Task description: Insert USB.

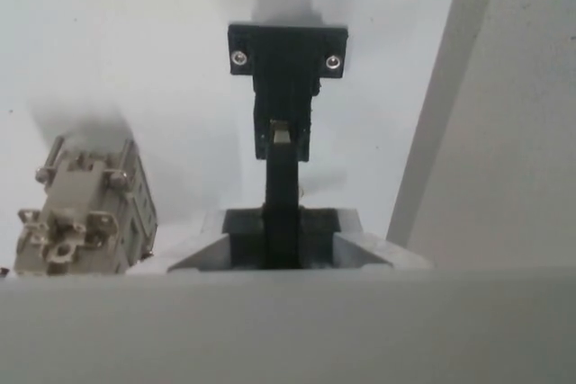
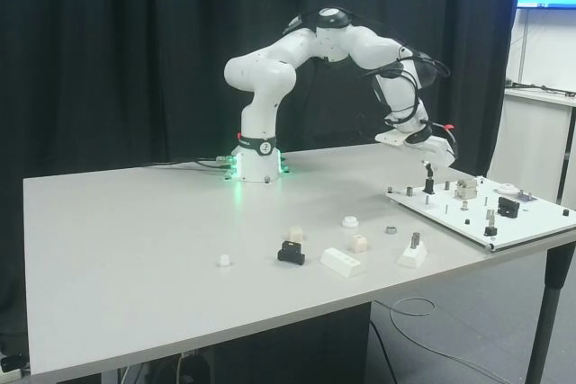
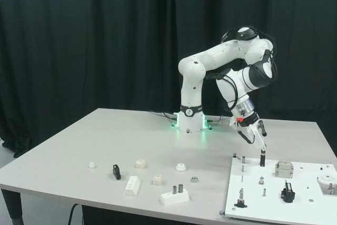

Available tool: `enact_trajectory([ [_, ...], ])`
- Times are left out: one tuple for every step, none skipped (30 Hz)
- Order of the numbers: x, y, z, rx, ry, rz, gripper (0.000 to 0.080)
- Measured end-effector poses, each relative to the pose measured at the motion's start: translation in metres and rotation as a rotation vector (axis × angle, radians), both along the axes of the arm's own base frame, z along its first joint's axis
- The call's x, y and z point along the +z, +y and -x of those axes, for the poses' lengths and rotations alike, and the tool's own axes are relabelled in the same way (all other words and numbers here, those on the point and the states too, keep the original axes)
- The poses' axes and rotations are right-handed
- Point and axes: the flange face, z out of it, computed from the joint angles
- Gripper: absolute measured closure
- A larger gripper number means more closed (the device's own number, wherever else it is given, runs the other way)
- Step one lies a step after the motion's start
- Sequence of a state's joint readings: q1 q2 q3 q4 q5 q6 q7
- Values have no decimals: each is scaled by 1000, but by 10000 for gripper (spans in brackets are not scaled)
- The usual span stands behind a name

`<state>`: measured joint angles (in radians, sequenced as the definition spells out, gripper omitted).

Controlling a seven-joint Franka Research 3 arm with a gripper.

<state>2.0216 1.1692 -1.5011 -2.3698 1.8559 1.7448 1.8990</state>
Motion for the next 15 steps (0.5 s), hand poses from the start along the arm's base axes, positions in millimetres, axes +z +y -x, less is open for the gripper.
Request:
enact_trajectory([
  [-1, 0, 0, 0, 0, 2, 731],
  [-1, 0, 0, 0, -1, 3, 731],
  [-2, 1, 0, 0, -1, 4, 731],
  [-2, 1, 0, -1, -2, 5, 731],
  [-3, 1, 0, -1, -2, 7, 731],
  [-3, 1, 0, -1, -2, 8, 731],
  [-4, 2, 0, -1, -3, 10, 731],
  [-4, 2, 0, -2, -4, 11, 731],
  [-4, 2, 0, -3, -5, 11, 731],
  [-4, 2, 0, -4, -4, 11, 731],
  [-4, 2, 0, -5, -3, 11, 731],
  [-4, 2, 0, -7, -3, 11, 731],
  [-4, 2, 0, -8, -2, 11, 731],
  [-4, 2, 0, -9, -2, 11, 731],
  [-4, 2, 0, -11, -1, 12, 731],
])
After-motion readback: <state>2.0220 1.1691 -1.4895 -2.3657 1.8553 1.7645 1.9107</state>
